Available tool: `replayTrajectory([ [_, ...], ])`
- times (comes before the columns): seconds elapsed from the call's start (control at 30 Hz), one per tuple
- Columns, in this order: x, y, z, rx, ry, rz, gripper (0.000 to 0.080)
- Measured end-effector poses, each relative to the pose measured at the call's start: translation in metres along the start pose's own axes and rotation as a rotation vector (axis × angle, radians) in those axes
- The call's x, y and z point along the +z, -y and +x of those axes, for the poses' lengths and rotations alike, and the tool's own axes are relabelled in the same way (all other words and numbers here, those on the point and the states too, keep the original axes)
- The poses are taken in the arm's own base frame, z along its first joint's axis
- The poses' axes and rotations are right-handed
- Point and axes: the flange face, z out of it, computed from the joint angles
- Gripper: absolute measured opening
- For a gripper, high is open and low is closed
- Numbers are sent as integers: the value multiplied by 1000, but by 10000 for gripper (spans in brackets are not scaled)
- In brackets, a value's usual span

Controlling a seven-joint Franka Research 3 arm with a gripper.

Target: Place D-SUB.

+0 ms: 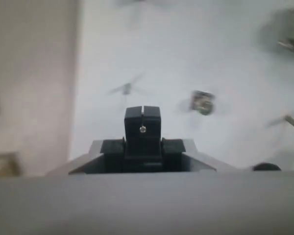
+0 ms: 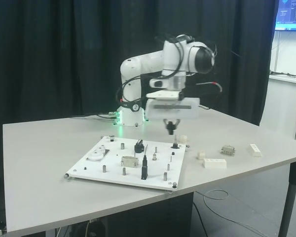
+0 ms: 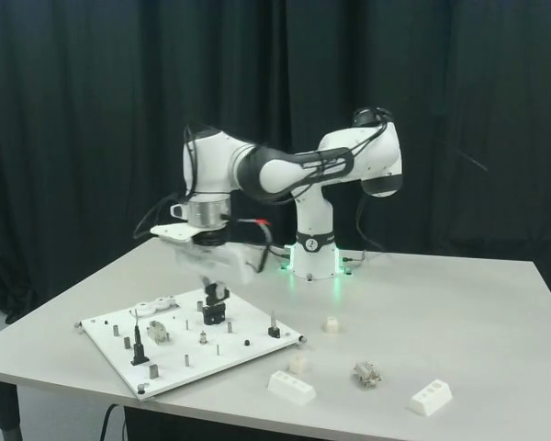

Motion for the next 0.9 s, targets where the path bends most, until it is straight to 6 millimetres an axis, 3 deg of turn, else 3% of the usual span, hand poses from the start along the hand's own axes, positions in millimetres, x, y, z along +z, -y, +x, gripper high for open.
replayTrajectory([
  [0.4, -7, 37, -63, -178, 29, -12, 154],
  [0.9, 13, 64, -146, -321, 58, -36, 154],
])
